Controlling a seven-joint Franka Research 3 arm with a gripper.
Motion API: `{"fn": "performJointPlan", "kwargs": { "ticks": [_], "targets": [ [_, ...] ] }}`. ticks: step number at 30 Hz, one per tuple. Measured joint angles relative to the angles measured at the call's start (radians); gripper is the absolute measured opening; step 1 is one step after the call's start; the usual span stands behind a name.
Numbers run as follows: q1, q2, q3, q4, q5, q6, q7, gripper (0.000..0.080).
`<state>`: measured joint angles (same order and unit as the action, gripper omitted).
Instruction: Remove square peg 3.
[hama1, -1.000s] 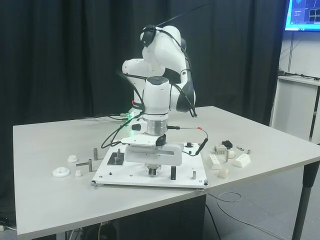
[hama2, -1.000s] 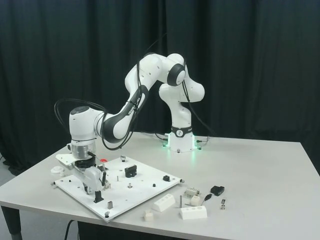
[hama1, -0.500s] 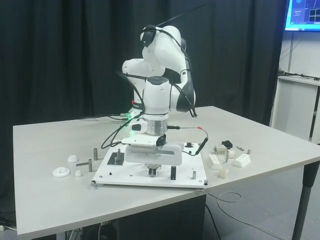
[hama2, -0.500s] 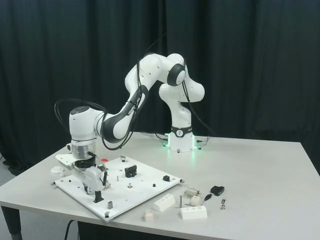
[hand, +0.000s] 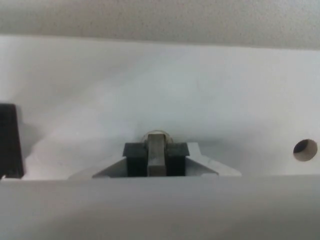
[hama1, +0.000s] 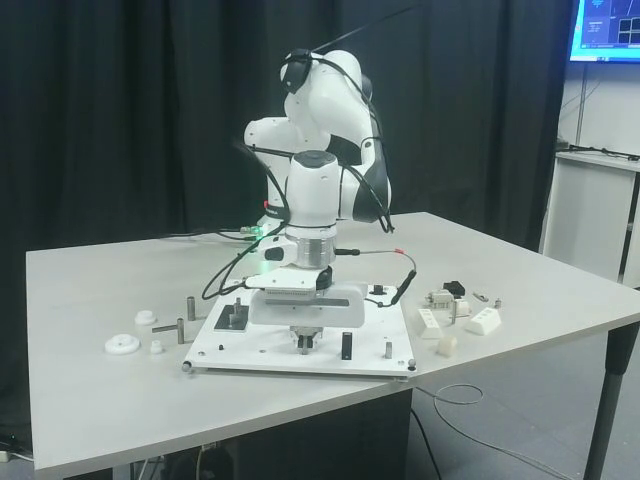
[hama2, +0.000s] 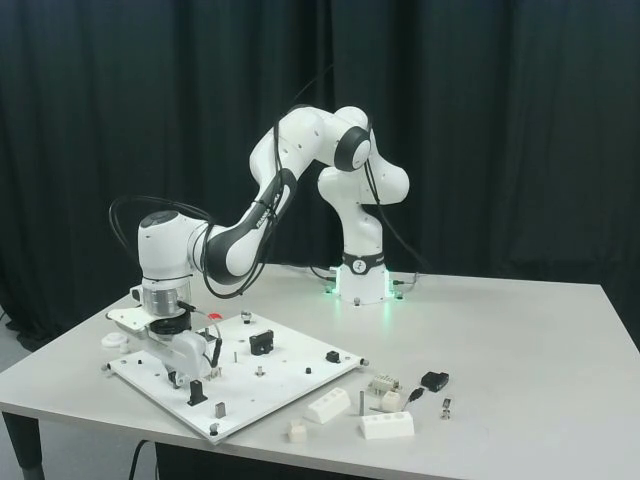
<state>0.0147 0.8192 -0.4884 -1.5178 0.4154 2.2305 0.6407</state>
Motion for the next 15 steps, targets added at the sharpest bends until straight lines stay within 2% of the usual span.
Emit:
{"fn": "performJointPlan", "kwargs": {
  "ticks": [15],
  "targets": [
    [-0.002,-0.001,0.0,-0.001,0.001,0.0,0.038,0.0076]
  ]
}}
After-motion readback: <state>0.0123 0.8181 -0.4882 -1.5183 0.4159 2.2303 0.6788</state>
